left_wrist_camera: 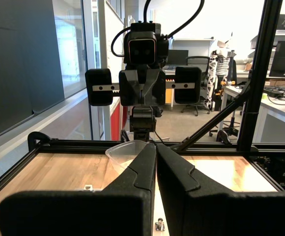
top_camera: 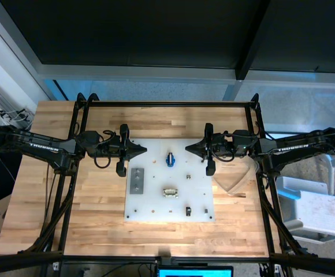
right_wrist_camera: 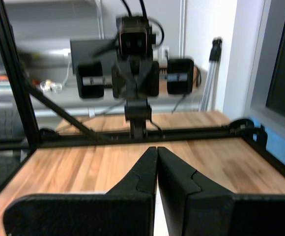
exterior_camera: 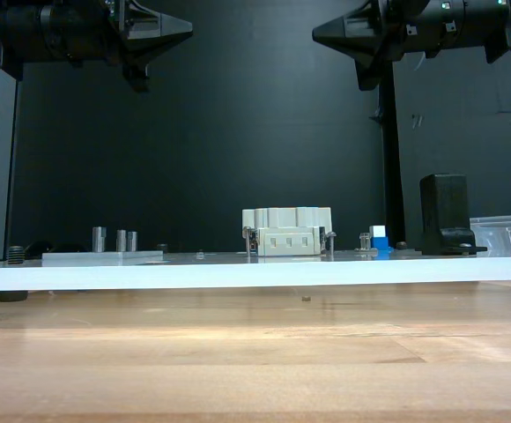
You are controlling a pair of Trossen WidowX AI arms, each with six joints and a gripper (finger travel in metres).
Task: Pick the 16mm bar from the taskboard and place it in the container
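Since both end effectors hang high over the far edge of the taskboard (top_camera: 156,209) with nothing between their fingers, I judge the task not yet begun. The left end effector (top_camera: 145,149) has its fingers pressed together tip to tip, as its own wrist view shows (left_wrist_camera: 156,146), and it touches nothing. The right end effector (top_camera: 187,148) faces it from the other side, also pressed together (right_wrist_camera: 156,148) and empty. In the low view both sit well above everything on the board.

Below and just near of the left end effector lies the grey holed block (top_camera: 137,180), on the left part of the board. From the low view three short metal pegs stand up out of it. I take the thickest, leftmost one to be the 16mm bar (exterior_camera: 99,239), though I cannot be sure which it is. It is seated in the block, untouched.

The container (top_camera: 232,180) rests on the wooden counter (top_camera: 98,231) just off the board's right edge, below the right arm, and looks empty. Everything remains to do: descend, grip the bar, lift it, carry it right and drop it in.
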